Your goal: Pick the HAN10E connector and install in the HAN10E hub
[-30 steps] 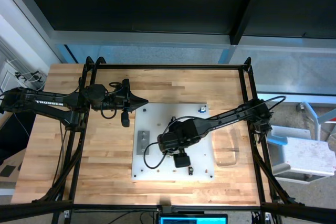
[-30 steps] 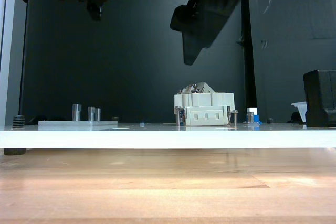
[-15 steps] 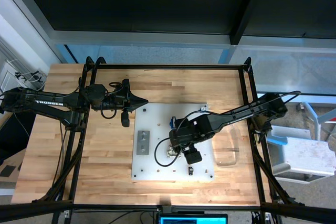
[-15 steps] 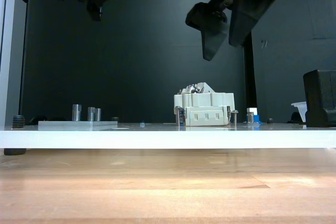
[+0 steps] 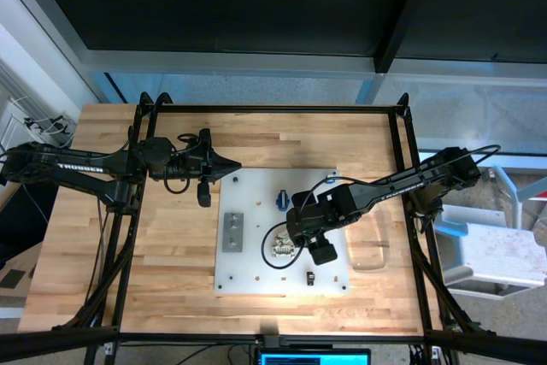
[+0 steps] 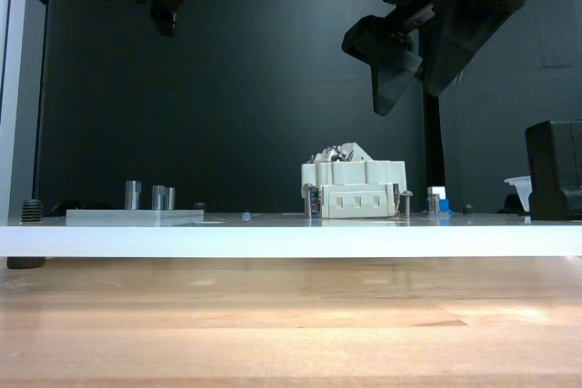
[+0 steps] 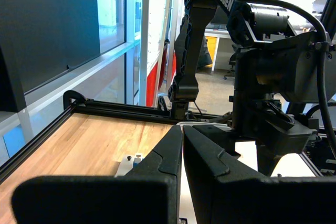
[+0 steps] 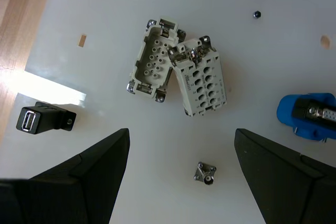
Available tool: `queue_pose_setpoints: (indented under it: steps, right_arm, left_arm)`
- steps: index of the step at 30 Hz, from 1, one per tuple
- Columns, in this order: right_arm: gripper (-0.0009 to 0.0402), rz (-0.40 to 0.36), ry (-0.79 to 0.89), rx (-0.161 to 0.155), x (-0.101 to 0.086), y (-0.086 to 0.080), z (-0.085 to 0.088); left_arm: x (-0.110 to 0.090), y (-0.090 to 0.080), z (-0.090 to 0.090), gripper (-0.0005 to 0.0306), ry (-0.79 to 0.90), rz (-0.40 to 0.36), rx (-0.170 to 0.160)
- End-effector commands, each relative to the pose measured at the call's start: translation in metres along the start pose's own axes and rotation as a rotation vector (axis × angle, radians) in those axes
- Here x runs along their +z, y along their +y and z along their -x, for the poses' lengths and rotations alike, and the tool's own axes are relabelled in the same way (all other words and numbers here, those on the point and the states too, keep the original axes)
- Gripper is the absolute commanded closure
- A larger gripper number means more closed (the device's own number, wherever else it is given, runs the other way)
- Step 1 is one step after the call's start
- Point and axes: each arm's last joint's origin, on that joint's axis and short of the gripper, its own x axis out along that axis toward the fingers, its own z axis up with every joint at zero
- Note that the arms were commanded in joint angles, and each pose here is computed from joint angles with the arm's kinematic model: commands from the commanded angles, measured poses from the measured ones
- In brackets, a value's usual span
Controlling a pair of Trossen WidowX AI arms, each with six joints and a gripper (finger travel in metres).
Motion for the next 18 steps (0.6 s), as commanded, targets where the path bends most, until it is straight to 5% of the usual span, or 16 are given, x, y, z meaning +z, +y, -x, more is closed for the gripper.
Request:
queue_pose_setpoints:
  steps: [1, 9, 14, 18]
  right_arm:
    - [0.0114, 0.021, -0.006, -0.001, 0.001, -0.001, 0.0]
    - [0.0114, 0.012, -0.034, -0.014, 0.002, -0.011, -0.001]
    - [0.0114, 0.104, -0.097, -0.028, 0.006, -0.018, -0.005]
    - [0.0114, 0.108, -0.133, 0.0, 0.005, -0.024, -0.01]
  left_arm:
    - [0.0, 0.0, 0.0, 0.03, -0.001, 0.0, 0.0]
    - [0.0, 0.0, 0.0, 0.0299, -0.001, 0.0, 0.0]
    - [0.0, 0.0, 0.0, 0.0299, -0.001, 0.0, 0.0]
    - [0.0, 0.0, 0.0, 0.03, -0.001, 0.0, 0.0]
